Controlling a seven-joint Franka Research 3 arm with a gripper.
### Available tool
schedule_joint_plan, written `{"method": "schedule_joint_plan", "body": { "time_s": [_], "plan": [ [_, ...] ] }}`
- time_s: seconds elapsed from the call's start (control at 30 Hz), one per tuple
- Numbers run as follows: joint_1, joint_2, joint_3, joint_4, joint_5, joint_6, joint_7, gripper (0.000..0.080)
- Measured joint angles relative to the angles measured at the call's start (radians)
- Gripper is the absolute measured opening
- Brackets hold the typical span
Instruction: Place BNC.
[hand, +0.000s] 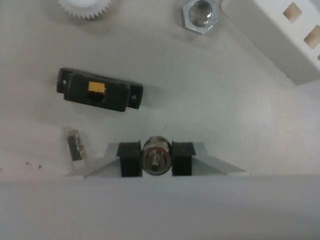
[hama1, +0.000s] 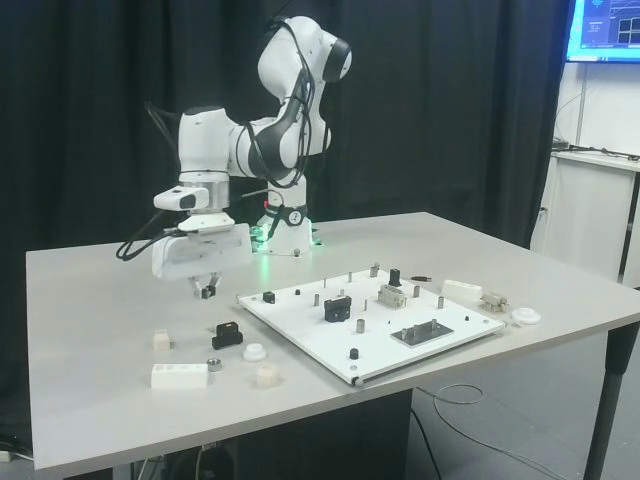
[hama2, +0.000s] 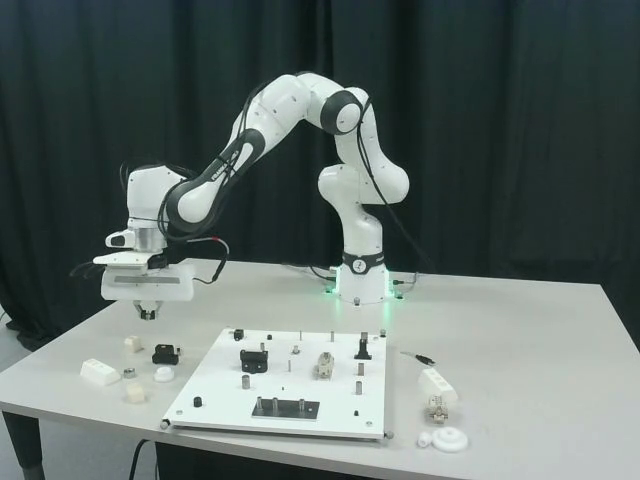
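In the wrist view a small metal BNC connector (hand: 155, 156) sits between the two black fingertips, and my gripper (hand: 155, 160) is shut on it. The gripper (hama1: 207, 290) hangs a little above the grey table, off the far left corner of the white assembly board (hama1: 300, 330). From the second room view the gripper (hama2: 147, 312) is left of the board (hama2: 215, 390) and behind the loose parts. The BNC is too small to make out in either room view.
Below the gripper lie a black connector housing (hand: 99, 91), a steel nut (hand: 200, 15), a white gear (hand: 87, 7), a white slotted block (hand: 285, 35) and a small metal clip (hand: 75, 145). The board carries several pegs and fixtures; more white parts lie by its right end (hama1: 462, 289).
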Motion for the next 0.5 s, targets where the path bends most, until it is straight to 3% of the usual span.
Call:
{"method": "schedule_joint_plan", "body": {
  "time_s": [0.5],
  "plan": [
    [-0.044, 0.103, 0.038, 0.077, 0.018, -0.007, 0.001, 0.0125]
  ]
}}
